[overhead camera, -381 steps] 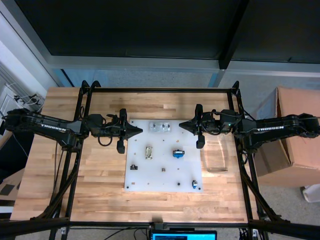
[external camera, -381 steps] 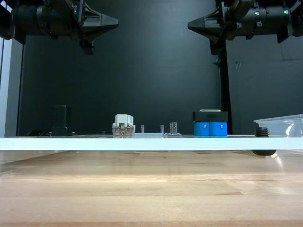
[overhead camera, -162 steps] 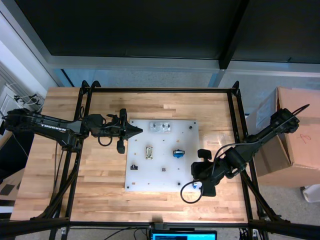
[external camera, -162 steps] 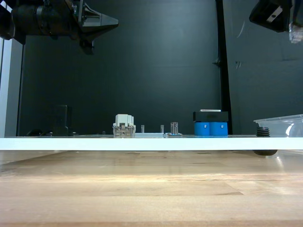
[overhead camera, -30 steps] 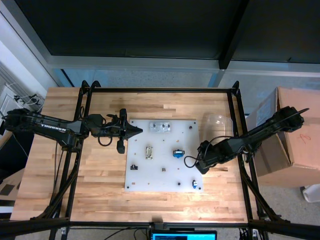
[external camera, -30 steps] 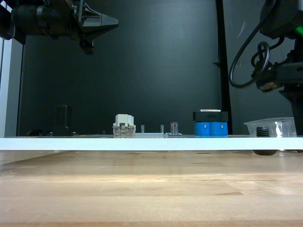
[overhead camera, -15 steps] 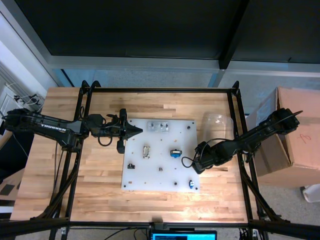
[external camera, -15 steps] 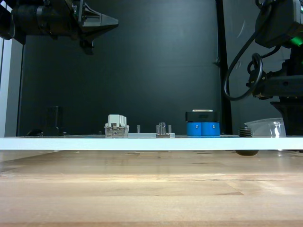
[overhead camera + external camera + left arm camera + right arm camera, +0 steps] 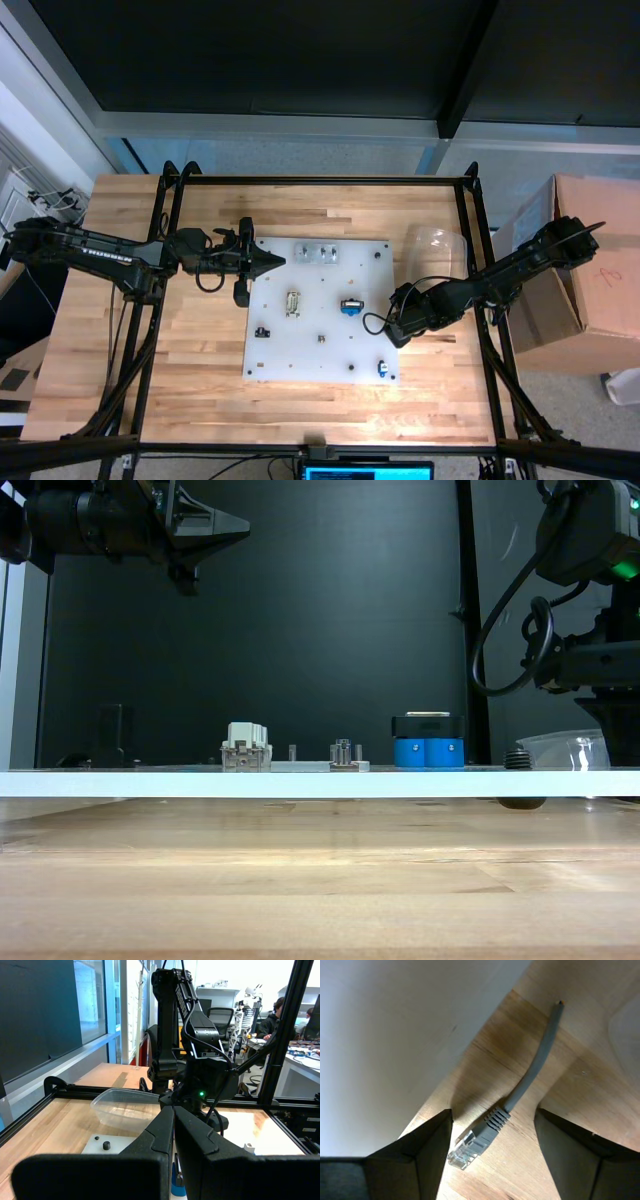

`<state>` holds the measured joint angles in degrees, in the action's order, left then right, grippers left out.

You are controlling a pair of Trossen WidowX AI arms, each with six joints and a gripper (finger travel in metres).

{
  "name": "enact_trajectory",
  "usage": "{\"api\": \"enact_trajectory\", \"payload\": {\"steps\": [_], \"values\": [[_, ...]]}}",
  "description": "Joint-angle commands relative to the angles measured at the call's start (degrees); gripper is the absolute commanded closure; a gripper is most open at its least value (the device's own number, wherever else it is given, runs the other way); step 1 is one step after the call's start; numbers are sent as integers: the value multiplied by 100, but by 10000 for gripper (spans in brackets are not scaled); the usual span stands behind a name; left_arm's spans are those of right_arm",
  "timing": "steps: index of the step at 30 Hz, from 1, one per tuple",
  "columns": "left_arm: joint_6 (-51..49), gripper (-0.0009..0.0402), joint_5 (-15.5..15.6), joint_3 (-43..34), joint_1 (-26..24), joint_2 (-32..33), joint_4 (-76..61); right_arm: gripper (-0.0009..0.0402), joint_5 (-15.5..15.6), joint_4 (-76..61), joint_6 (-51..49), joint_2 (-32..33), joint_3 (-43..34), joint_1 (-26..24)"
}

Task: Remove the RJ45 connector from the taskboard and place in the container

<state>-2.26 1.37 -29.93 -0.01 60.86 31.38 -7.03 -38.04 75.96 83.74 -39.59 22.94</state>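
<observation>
Right gripper (image 9: 493, 1111) points down at the table (image 9: 580, 1095), fingers (image 9: 420, 1155) spread wide and holding nothing. It sits low, just beside the right edge of the white taskboard (image 9: 385, 1035). The RJ45 connector (image 9: 470, 1144) lies free on the wood between the two fingers, touching neither as far as we can see. Its clear plug end is nearest the board edge and its grey cable (image 9: 535, 1060) trails away. It is clear of its seat and not in the container (image 9: 437, 248), which stands further back on the table, near the gripper but apart from it. We judge the wide straddle over the plug suits a pick straight off the wood; the plug lies flat, so the fingers would need to close across its body.

Left gripper (image 9: 278, 262) hovers high over the board's far-left edge, fingers pressed together, empty. We read it as parked there to leave the board free for the right arm.
</observation>
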Motion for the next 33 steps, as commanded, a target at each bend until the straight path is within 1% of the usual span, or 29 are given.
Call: {"api": "enact_trajectory", "payload": {"steps": [1, 4, 7, 10, 16, 17, 23, 33], "values": [[0, 393, 0, -2, 2, 0, 2, 214, 120, 11, -20, -7, 4, 9], [2, 393, 0, -2, 2, 0, 2, 255, 138, 13, -59, -7, 4, 9], [2, 393, 0, -2, 2, 0, 2, 296, 227, 17, -146, -7, 4, 7], [0, 393, 0, -2, 2, 0, 2, 335, 232, 17, -181, -13, 4, 7], [2, 393, 0, -2, 0, 0, 2, 392, 264, 13, -299, -37, 4, 7], [2, 393, 0, -2, 2, 0, 2, 396, 264, 13, -317, -52, 4, 7], [0, 393, 0, -2, 2, 0, 2, 384, 264, -225, -321, -271, -55, 7], [2, 393, 0, -2, 2, 0, 2, 385, 221, -1606, -358, -798, -673, 2]]}}
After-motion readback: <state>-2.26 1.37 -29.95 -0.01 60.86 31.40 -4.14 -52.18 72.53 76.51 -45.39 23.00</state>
